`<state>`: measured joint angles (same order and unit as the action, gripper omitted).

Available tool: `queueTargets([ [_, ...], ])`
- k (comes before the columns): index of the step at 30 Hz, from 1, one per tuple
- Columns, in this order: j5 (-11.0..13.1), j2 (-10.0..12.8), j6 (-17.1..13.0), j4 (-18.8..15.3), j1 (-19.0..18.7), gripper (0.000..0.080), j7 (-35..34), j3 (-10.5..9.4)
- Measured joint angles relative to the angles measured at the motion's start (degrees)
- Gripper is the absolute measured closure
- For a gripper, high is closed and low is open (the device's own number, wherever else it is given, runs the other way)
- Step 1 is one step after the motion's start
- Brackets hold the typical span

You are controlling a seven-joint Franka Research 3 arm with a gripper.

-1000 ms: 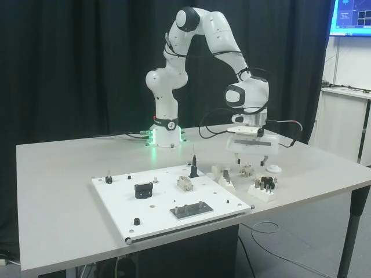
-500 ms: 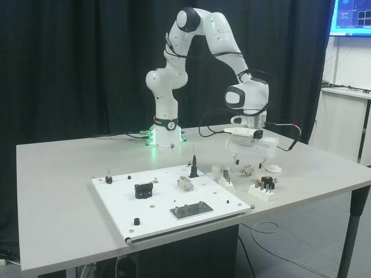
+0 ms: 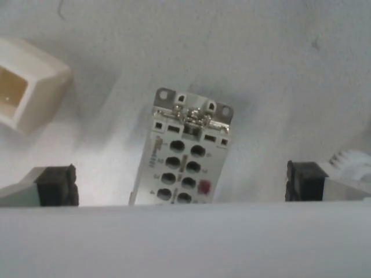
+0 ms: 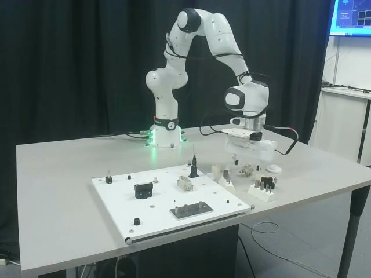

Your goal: Pick waterproof.

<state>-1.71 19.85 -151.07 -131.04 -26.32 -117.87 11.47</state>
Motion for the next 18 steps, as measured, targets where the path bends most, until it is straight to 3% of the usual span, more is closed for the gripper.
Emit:
queueTargets([
  [18,0.0,0.2,0.0,0.0,0.0,0.0003,-4.1,-0.34],
])
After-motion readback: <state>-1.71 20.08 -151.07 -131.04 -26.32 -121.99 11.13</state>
